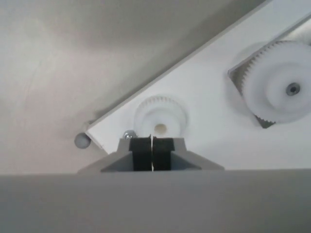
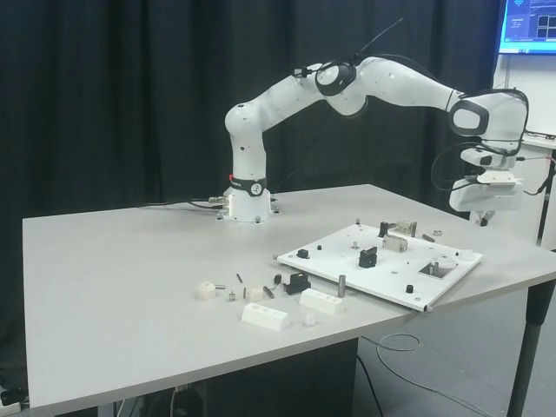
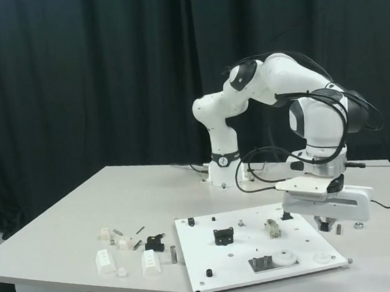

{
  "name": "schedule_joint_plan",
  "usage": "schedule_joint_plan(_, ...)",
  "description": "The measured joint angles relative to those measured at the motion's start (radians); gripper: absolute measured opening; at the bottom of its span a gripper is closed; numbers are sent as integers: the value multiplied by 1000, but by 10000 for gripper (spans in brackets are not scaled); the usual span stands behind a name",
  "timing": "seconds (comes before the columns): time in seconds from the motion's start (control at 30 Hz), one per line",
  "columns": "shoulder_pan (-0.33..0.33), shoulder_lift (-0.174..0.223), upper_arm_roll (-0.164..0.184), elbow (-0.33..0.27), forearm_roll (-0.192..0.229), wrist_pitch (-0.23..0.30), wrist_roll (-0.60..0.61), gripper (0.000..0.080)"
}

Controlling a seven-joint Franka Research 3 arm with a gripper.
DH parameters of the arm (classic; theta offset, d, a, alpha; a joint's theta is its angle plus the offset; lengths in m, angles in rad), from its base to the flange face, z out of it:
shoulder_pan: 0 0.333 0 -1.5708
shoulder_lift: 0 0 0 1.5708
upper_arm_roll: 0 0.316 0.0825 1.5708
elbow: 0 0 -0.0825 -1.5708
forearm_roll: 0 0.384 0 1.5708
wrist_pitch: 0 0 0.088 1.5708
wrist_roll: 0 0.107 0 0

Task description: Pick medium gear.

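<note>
A smaller white gear (image 1: 159, 116) (image 3: 322, 258) (image 2: 467, 254) lies flat near a corner of the white board (image 1: 209, 82) (image 3: 232, 259). A larger white gear (image 1: 284, 82) (image 3: 284, 258) sits beside it, partly over a grey square recess. My gripper (image 1: 152, 154) (image 3: 323, 225) (image 2: 483, 217) hangs above that corner of the board, clear of both gears. Its black pads (image 1: 142, 154) are pressed together with nothing between them. In the wrist view the smaller gear shows just beyond the fingertips.
Black fixtures (image 3: 224, 236) and pegs stand on the board. Loose white blocks (image 3: 105, 261), a black part (image 3: 154, 242) and pins lie on the grey table (image 2: 113, 278) beside it. A screw (image 1: 129, 133) marks the board's corner, close to the table edge.
</note>
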Motion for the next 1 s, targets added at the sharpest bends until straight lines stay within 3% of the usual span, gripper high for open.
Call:
schedule_joint_plan(0.47, 14, -1, 0, -2, 0, -23, 0, 2)
schedule_joint_plan(0.5, 16, -1, 0, -4, 0, -23, 0, 127)
schedule_joint_plan(0.77, 28, 0, 0, -25, -3, -24, -8, 127)
schedule_joint_plan(0.8, 29, 1, 0, -28, -5, -24, -9, 672)
schedule_joint_plan(0.97, 35, 3, 0, -46, -7, -18, -11, 672)
schedule_joint_plan(1.0, 35, 5, 0, -49, -7, -17, -12, 767)
